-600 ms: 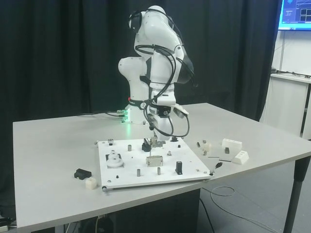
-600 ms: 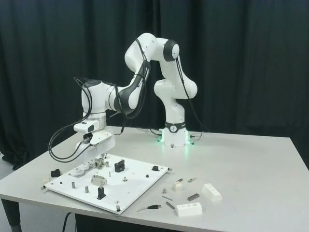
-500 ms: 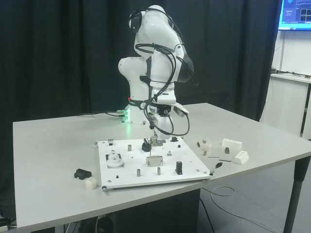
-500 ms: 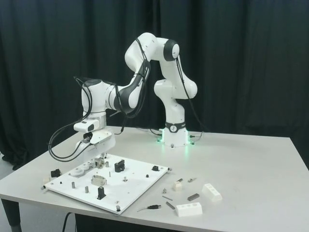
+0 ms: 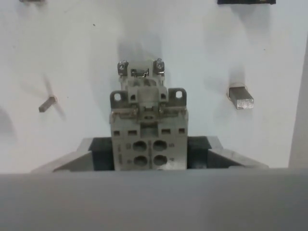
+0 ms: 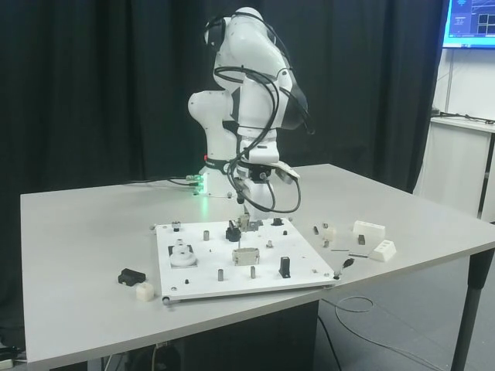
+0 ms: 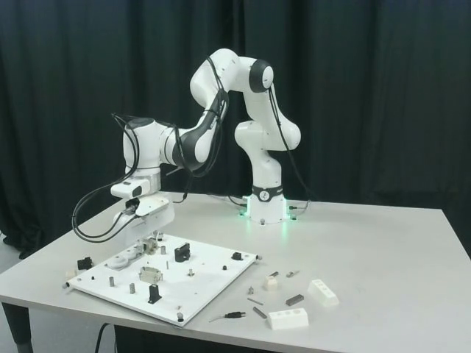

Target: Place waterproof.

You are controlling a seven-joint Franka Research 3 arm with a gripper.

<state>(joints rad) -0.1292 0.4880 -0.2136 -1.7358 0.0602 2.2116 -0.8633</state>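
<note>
The gripper (image 6: 247, 225) hangs above the white board (image 6: 203, 272); a black block (image 6: 231, 233) stands just beside it, a grey housing (image 6: 245, 256) near.

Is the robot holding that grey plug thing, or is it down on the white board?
Held. In the wrist view, the grey plug sits between the fingers, above the white board.
</note>
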